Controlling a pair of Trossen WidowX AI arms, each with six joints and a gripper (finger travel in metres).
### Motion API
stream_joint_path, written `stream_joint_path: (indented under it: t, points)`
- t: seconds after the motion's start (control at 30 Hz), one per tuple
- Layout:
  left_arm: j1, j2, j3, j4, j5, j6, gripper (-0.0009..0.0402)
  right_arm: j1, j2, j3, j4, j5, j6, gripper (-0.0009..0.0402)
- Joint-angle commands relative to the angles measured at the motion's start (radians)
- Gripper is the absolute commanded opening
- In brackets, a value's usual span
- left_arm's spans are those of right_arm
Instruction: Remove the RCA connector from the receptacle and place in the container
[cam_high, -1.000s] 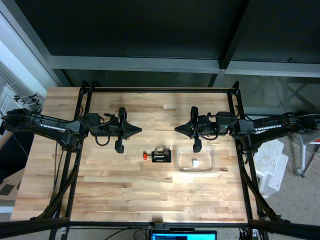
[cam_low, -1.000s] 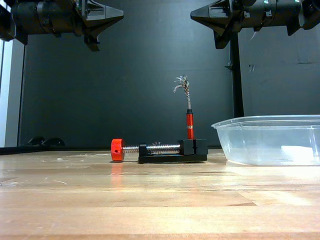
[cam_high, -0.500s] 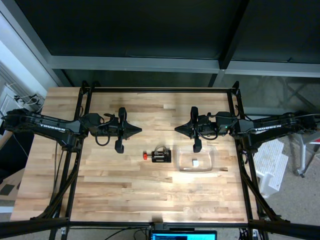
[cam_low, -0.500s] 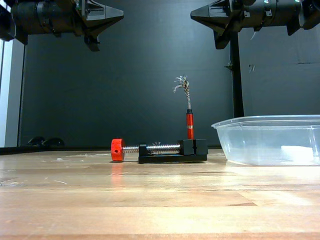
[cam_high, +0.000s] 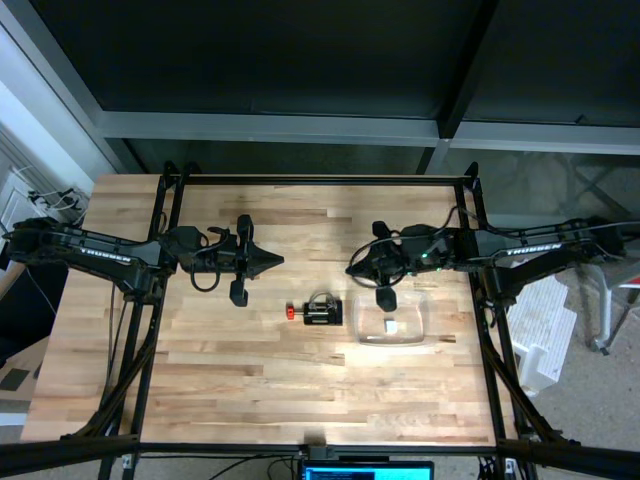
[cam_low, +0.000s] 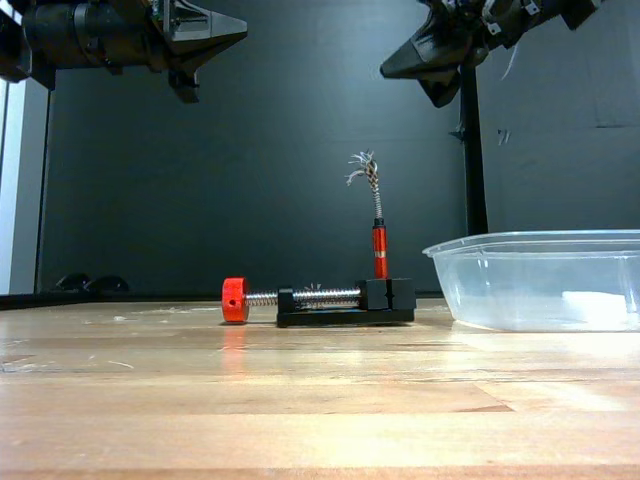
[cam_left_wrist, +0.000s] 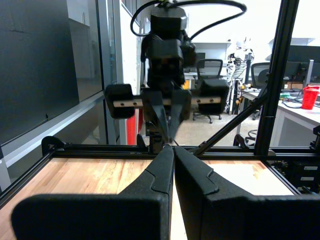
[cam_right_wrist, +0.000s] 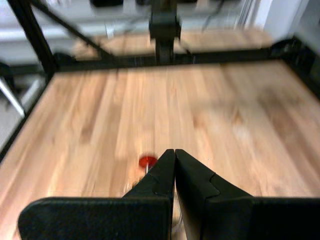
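Right gripper (cam_high: 352, 268): high over the table (cam_high: 200, 380), up and behind the receptacle (cam_high: 320, 311), nose tipped down at it; fingers pressed together, nothing held
Left gripper (cam_high: 278, 260): parked high on its own side, level, fingers pressed together and empty
RCA connector (cam_low: 380, 250): upright in the receptacle, untouched, frayed wire (cam_low: 364, 170) sticking up from it
Container (cam_high: 425, 335): on the table just beside the receptacle, on the right arm's side
Risk one: if I bring the pincer down without opening it, I expect it to hit the frayed wire and bend or tip the plug
Risk two: the receptacle looks loose on the wood, so a tight plug could lift it too, or shove it into the container
Changed in the last second: my right arm has pitched nose-down and edged toward the receptacle, its red knob (cam_right_wrist: 147, 161) now in wrist view; left arm, plug and container are where they were
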Motion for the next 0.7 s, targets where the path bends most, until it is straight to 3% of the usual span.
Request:
stream_joint_path:
  t: [0.03, 0.27, 0.43, 0.5, 0.57, 0.7]
  points:
    - [0.000, 0.000, 0.000, 0.000, 0.000, 0.000, 0.0000, 0.021, 0.060, 0.072, -0.113, 0.005, 0.000, 0.0000]
    - [0.000, 0.000, 0.000, 0.000, 0.000, 0.000, 0.0000, 0.063, 0.195, 0.228, -0.338, 0.056, 0.014, 0.0000]
    - [0.000, 0.000, 0.000, 0.000, 0.000, 0.000, 0.0000, 0.076, 0.283, 0.325, -0.475, 0.057, 0.035, 0.0000]
    - [0.000, 0.000, 0.000, 0.000, 0.000, 0.000, 0.0000, 0.079, 0.317, 0.362, -0.529, 0.089, 0.052, 0.0001]
    - [0.000, 0.000, 0.000, 0.000, 0.000, 0.000, 0.0000, 0.087, 0.348, 0.392, -0.573, 0.116, 0.057, 0.0007]
    - [0.000, 0.000, 0.000, 0.000, 0.000, 0.000, 0.0000, 0.095, 0.397, 0.431, -0.602, 0.124, 0.069, 0.0043]
